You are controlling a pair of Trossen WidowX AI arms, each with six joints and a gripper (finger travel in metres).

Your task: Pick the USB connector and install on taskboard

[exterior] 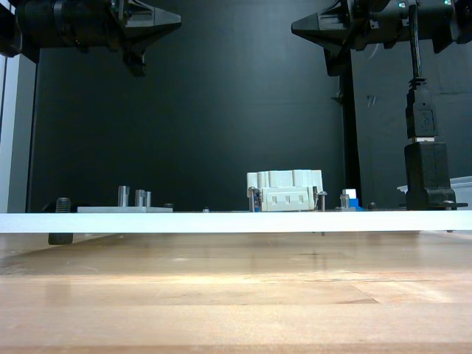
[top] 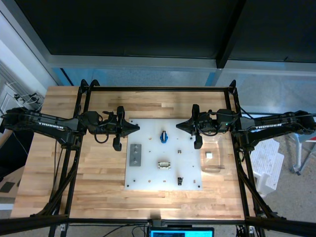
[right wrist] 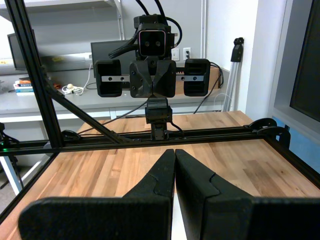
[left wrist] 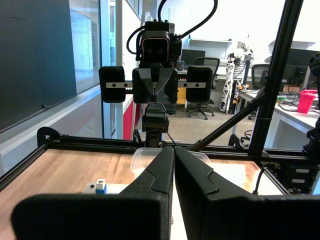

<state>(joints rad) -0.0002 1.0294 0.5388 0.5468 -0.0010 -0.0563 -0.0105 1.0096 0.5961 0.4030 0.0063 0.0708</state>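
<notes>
The white taskboard (top: 148,174) lies at the table's middle, seen edge-on in the low view (exterior: 221,222). At its near right the dark USB connector (exterior: 420,118) stands upright on a black socket (exterior: 428,177), a thin cable rising from it. From above it is a small dark piece (top: 180,180). My left gripper (top: 138,127) hovers high over the board's far left edge, shut and holding nothing (left wrist: 173,149). My right gripper (top: 177,124) hovers over the far right edge, also shut and holding nothing (right wrist: 174,150). Both are far from the connector.
On the board sit a blue knob (top: 163,136), a grey metal block (top: 135,154) and a beige connector (top: 163,164). A clear plastic tray (top: 217,165) with a small white cube (top: 209,155) lies right of the board. A black frame (top: 158,89) surrounds the table.
</notes>
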